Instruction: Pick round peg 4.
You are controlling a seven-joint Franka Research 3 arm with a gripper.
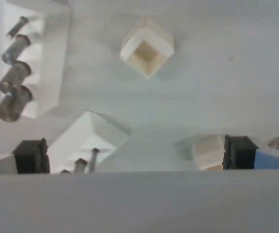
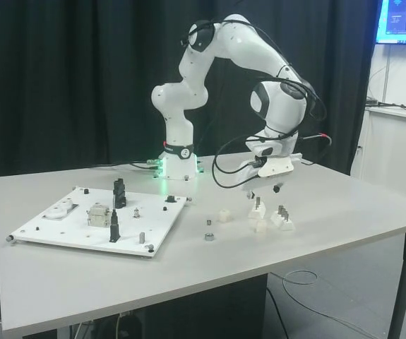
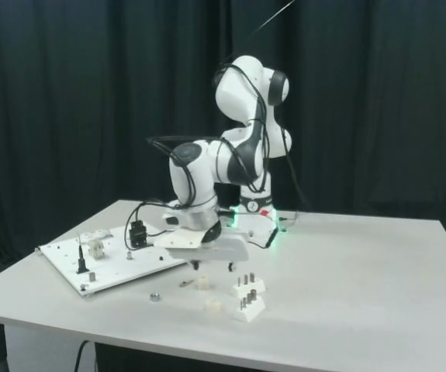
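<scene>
The gripper (image 1: 134, 158) hangs spread and empty; a white peg holder (image 1: 88, 141) lies half hidden between its fingertips, pegs (image 1: 88, 162) cut off.

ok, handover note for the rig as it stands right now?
Pincer: open, holding nothing, above the table near the peg holders.
Peg holder with four round pegs: on the grey table, every slot filled. A second peg holder sits directly under the pincer.
Done: the approach only; no peg gripped.
Left: line up on round peg 4, descend, close, lift. Which peg is number 4 cannot be told from the views.
</scene>
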